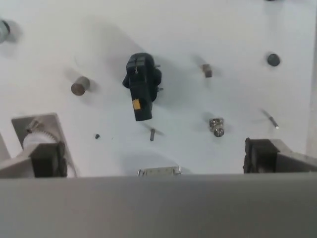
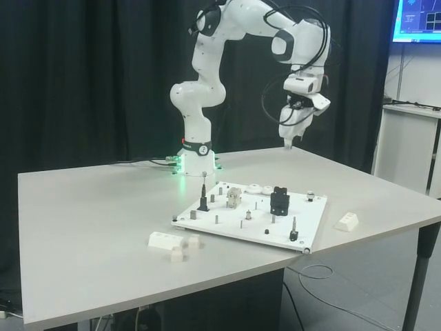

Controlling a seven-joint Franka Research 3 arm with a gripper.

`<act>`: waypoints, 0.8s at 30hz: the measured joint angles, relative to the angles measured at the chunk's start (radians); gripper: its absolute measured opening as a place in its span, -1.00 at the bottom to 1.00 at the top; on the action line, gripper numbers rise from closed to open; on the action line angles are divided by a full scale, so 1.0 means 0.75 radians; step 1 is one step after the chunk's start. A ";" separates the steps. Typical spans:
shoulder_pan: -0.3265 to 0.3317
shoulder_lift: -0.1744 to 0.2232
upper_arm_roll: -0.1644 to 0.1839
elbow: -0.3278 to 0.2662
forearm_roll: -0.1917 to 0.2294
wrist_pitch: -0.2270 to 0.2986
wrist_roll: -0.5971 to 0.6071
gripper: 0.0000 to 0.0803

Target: Remove D-SUB.

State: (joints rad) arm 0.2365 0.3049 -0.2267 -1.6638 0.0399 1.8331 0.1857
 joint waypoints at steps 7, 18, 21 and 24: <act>0.016 0.008 0.001 -0.047 0.012 0.030 -0.011 0.99; 0.048 0.002 0.010 -0.179 0.026 0.184 -0.017 0.99; 0.056 -0.004 0.010 -0.220 0.026 0.224 -0.018 0.99; 0.060 -0.012 0.010 -0.260 0.026 0.259 -0.020 0.99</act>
State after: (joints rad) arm 0.2816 0.2956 -0.2190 -1.8591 0.0593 2.0270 0.1709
